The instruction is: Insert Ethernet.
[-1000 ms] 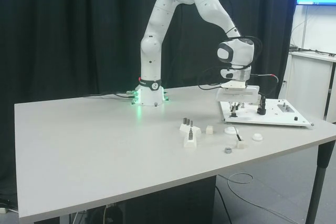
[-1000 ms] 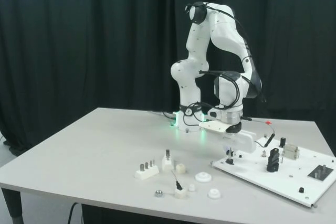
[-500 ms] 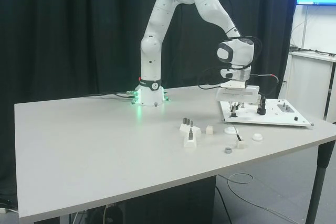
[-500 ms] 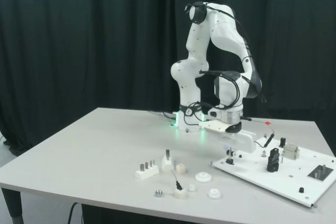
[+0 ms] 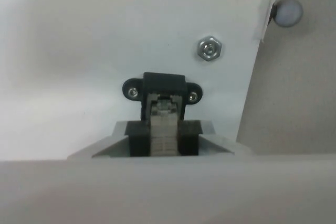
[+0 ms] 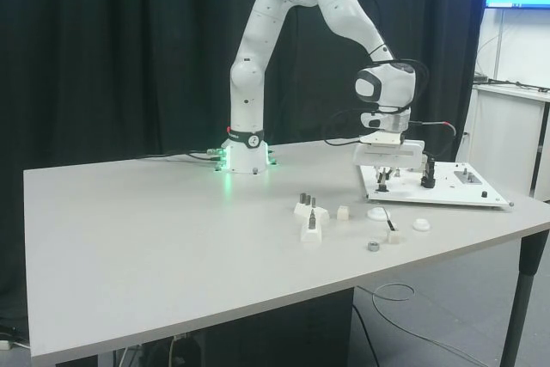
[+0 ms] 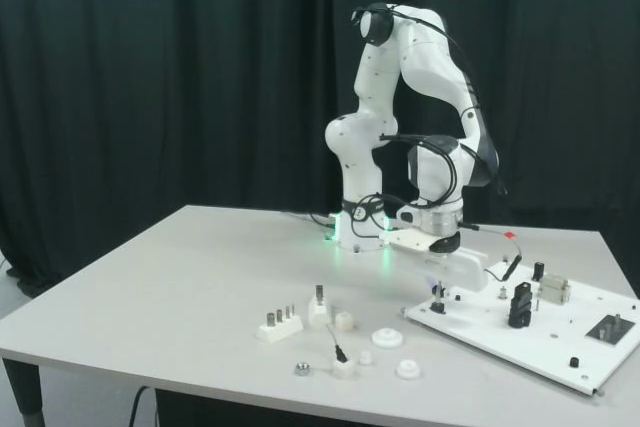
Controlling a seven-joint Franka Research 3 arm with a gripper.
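1. Currently the gripper sits low over the near-left corner of the white board, at the right side of the grey table.
2. Wrist view: the two black fingers are closed in on the Ethernet plug, one on each side, holding it upright.
3. The plug tip is at the mouth of the black socket screwed to the board; I can't tell how deep it sits.
4. A hex nut is on the board just beside the socket, toward the board's edge.
5. In the room views the hand blocks the plug and socket; only the arm bent down over the board shows.
6. Small white fixtures and round white parts lie on the table left of the board, well apart from the gripper.
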